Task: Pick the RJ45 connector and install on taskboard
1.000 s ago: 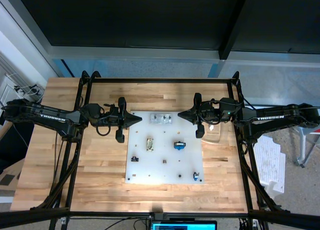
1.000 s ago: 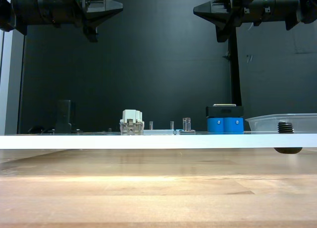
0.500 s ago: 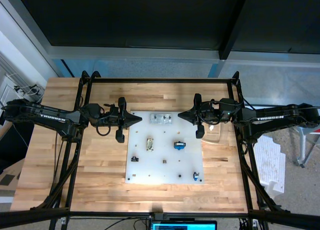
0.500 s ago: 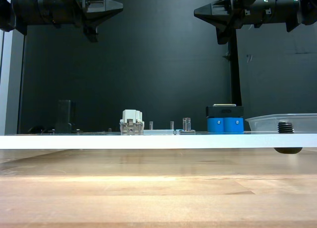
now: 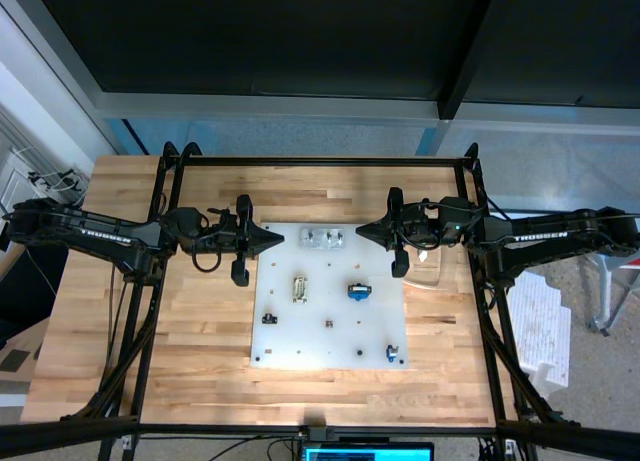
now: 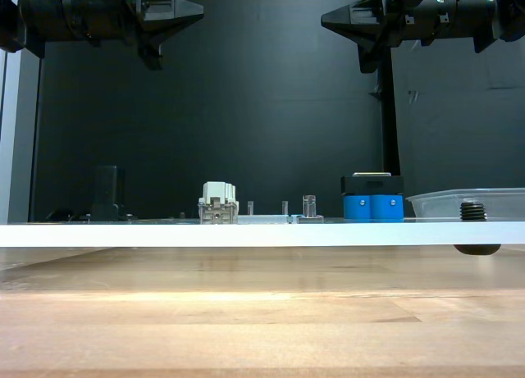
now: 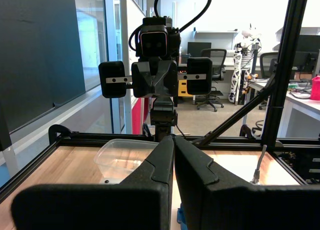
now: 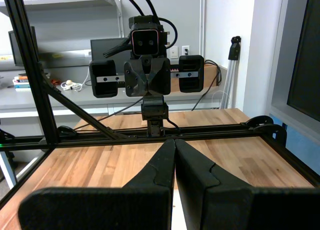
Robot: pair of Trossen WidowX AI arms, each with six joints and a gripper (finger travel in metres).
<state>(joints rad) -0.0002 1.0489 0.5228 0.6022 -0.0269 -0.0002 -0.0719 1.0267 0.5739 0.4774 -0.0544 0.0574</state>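
The taskboard (image 5: pixel 330 316) lies flat in the middle of the table, a white square carrying a silver fixture (image 5: pixel 324 239), a beige socket (image 5: pixel 299 288) and a blue block (image 5: pixel 358 291). I cannot pick out the RJ45 connector in any view. My left gripper (image 5: pixel 280 239) hovers high over the board's far left corner, shut with nothing in it; its fingertips meet in the left wrist view (image 7: pixel 173 140). Facing it over the far right corner, my right gripper (image 5: pixel 360 231) is also shut and empty (image 8: pixel 175 141). In the low view both (image 6: pixel 199 14) (image 6: pixel 325 19) hang well above the board (image 6: pixel 246 234).
A clear plastic tub (image 5: pixel 428 269) sits just off the board's right edge, under the right arm; the low view shows a small dark screw-like part (image 6: pixel 470 211) at it. A black frame (image 5: pixel 320 162) borders the table. A smaller blue fixture (image 5: pixel 393 355) stands at the board's near right corner.
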